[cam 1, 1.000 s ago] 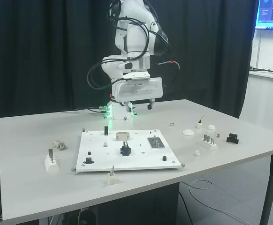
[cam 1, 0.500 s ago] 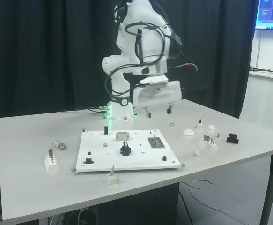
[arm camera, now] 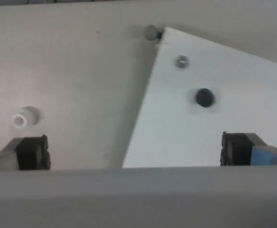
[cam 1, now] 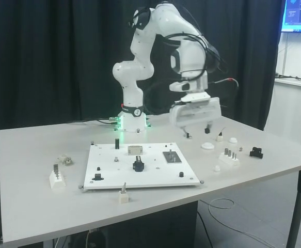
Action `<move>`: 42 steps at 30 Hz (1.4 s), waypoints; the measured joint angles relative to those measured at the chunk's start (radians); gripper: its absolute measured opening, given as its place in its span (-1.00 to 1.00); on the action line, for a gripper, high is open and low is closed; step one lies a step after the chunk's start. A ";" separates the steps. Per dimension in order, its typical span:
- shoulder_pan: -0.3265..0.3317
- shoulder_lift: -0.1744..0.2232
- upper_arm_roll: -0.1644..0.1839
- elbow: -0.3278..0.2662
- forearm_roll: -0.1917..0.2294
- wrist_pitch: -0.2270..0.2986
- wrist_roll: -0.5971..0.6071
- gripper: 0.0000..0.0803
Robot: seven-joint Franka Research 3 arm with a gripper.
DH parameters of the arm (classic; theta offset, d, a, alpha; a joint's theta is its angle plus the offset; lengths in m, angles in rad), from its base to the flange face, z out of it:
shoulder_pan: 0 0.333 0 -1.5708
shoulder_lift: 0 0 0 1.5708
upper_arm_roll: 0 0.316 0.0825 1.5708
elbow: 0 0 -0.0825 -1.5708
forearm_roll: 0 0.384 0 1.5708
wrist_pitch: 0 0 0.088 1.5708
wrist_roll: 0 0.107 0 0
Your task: Pick small gear.
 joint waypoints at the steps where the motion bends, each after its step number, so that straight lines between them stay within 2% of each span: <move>1: 0.003 0.007 0.004 0.005 0.000 0.000 0.000 0.99; 16: 0.067 0.109 0.051 0.046 0.001 0.004 0.019 0.99; 29: 0.128 0.186 0.055 0.048 0.001 0.035 0.060 0.99; 42: 0.135 0.248 0.073 0.061 0.001 0.049 0.062 0.99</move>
